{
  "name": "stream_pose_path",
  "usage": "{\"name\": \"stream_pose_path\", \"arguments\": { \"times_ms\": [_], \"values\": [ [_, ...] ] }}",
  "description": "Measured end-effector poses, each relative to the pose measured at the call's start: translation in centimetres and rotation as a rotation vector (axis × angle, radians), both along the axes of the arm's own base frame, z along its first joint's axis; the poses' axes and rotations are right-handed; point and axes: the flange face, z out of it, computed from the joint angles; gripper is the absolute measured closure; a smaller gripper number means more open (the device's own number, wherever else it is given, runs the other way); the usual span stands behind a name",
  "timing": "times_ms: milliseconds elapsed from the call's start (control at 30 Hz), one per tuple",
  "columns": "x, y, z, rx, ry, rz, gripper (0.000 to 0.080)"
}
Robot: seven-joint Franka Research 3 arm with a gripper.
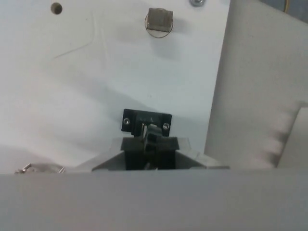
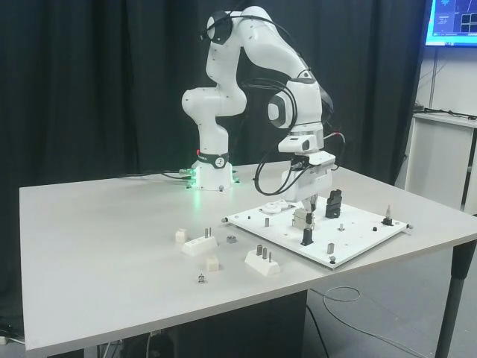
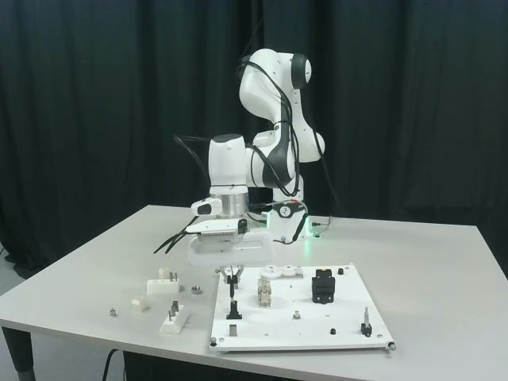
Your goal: Insert USB.
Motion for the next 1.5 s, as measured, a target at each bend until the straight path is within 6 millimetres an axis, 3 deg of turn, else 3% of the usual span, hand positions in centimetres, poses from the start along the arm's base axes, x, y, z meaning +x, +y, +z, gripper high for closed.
{"name": "stream_pose_path", "arguments": {
  "times_ms": [1500],
  "values": [
    [-0.09,0.74,-0.51,-0.005,0.016,0.031,0.0751]
  ]
}}
